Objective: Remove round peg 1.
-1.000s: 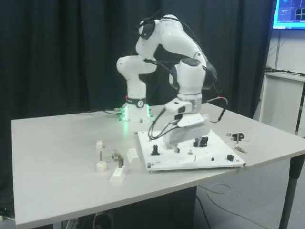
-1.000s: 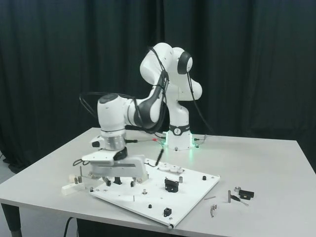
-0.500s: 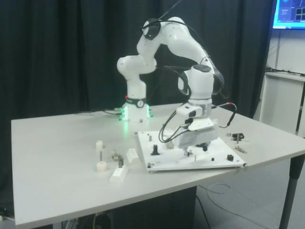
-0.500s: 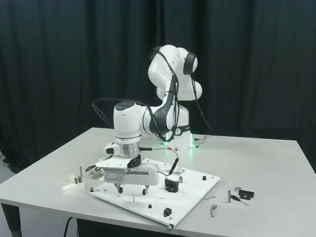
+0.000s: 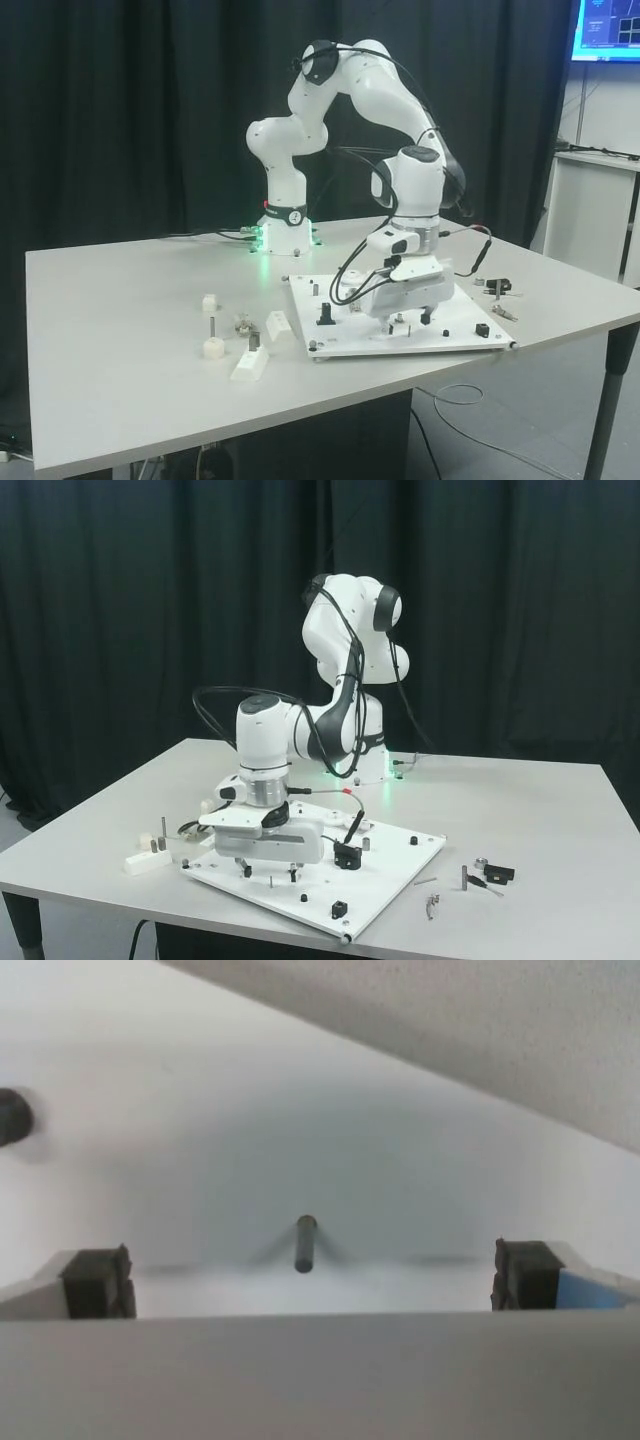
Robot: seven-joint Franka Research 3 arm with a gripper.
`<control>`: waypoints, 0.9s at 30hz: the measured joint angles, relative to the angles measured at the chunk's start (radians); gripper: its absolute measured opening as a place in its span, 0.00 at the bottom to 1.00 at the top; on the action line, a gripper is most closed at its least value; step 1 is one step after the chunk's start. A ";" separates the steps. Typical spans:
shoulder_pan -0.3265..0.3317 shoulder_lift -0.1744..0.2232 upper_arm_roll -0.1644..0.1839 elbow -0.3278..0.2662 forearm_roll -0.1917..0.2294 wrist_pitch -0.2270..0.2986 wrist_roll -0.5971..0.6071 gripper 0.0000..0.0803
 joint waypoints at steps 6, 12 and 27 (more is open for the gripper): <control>0.002 0.000 0.000 -0.012 0.000 0.018 0.000 1.00; 0.004 0.000 0.001 -0.022 0.000 0.037 0.006 1.00; 0.007 0.000 0.003 -0.025 0.000 0.044 0.019 0.59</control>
